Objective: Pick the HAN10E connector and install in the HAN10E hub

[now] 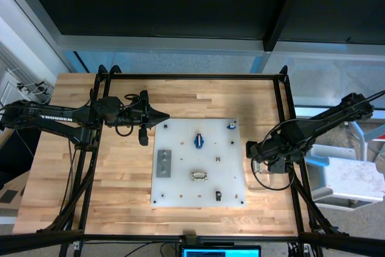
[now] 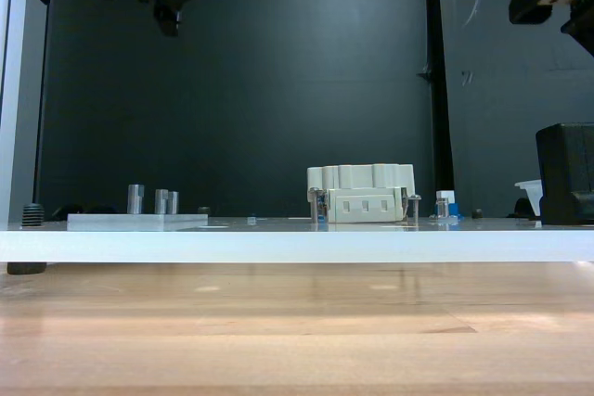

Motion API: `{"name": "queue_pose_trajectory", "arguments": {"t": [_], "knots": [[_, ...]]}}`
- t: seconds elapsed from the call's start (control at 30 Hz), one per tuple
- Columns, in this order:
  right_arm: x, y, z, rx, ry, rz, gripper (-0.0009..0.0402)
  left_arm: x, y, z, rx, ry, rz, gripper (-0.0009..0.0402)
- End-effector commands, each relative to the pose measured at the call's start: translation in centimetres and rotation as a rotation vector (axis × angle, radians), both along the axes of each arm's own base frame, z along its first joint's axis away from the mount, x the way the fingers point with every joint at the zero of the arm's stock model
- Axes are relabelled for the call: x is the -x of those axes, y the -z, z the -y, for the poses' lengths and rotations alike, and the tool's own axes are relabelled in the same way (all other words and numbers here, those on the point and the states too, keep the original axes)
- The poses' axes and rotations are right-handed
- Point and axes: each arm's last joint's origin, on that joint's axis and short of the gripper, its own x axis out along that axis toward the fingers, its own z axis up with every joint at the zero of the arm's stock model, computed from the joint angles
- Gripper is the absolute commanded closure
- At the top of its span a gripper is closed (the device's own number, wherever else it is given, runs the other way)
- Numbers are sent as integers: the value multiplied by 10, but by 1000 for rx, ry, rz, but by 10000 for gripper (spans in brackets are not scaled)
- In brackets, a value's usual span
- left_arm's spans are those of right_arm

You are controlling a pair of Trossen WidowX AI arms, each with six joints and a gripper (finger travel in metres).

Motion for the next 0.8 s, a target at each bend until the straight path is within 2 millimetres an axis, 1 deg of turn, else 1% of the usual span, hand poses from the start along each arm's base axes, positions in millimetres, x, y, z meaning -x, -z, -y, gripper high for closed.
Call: {"name": "queue_pose_trajectory", "arguments": {"t": [0.03,0.23,0.37,0.53,0.8], "knots": [[0,12,-1,-2,-10,0,234,0,0,0,0,0,0,393],[-5,29,-5,5,-20,-12,181,0,0,0,0,0,0,393],[-9,37,-7,8,-52,-14,156,0,0,0,0,0,0,393],[-11,46,-10,-10,-73,-41,145,0,0,0,0,0,0,392],[-10,65,-12,-31,-85,-28,145,0,0,0,0,0,0,393]]}}
